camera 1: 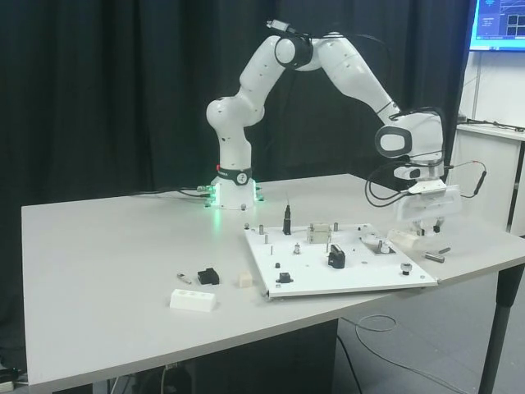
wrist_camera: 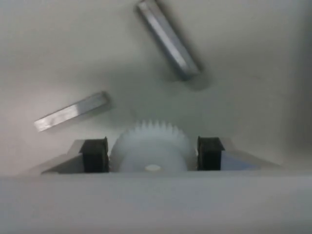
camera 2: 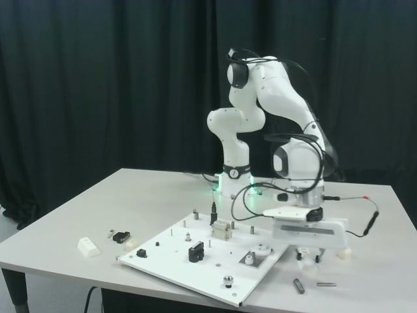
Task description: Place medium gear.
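Observation:
A white toothed medium gear (wrist_camera: 151,141) sits between my two black finger pads (wrist_camera: 95,155), which press against its sides. My gripper (wrist_camera: 152,155) is shut on it. In the room views the gripper (camera 1: 424,228) (camera 2: 307,255) hangs low over the grey table, just off the right edge of the white assembly board (camera 1: 344,279) (camera 2: 189,268). From the room cameras the gear itself is hidden by the hand. The board carries several pegs and small fixtures.
Two grey metal pins (wrist_camera: 168,39) (wrist_camera: 73,112) lie on the table under the gripper (camera 2: 298,285). A small white block (camera 1: 402,238) rests beside the hand. Left of the board are a white block (camera 1: 194,300) and a black part (camera 1: 208,276).

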Motion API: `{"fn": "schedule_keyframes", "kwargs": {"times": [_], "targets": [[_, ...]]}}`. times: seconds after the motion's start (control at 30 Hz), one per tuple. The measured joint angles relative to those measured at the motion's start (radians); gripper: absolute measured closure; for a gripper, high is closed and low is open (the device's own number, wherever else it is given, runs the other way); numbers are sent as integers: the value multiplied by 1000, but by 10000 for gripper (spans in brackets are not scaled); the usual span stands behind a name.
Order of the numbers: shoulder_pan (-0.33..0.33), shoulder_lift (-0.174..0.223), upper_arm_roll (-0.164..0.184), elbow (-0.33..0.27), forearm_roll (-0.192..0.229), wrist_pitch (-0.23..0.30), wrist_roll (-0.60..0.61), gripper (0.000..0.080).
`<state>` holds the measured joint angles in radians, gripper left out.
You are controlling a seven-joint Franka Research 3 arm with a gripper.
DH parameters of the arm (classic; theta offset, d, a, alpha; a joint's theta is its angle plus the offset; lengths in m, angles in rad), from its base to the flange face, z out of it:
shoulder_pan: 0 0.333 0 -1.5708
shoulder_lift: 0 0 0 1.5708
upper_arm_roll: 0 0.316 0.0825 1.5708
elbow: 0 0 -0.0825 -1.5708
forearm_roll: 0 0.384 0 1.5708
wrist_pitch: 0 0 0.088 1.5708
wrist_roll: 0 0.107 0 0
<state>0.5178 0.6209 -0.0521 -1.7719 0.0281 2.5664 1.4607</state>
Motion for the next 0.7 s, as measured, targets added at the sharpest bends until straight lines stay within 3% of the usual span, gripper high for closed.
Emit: {"fn": "schedule_keyframes", "kwargs": {"times": [0.3,0.7], "targets": [[42,49,-6,48,0,-12,26,407],[80,79,-15,71,0,-24,57,407]]}}
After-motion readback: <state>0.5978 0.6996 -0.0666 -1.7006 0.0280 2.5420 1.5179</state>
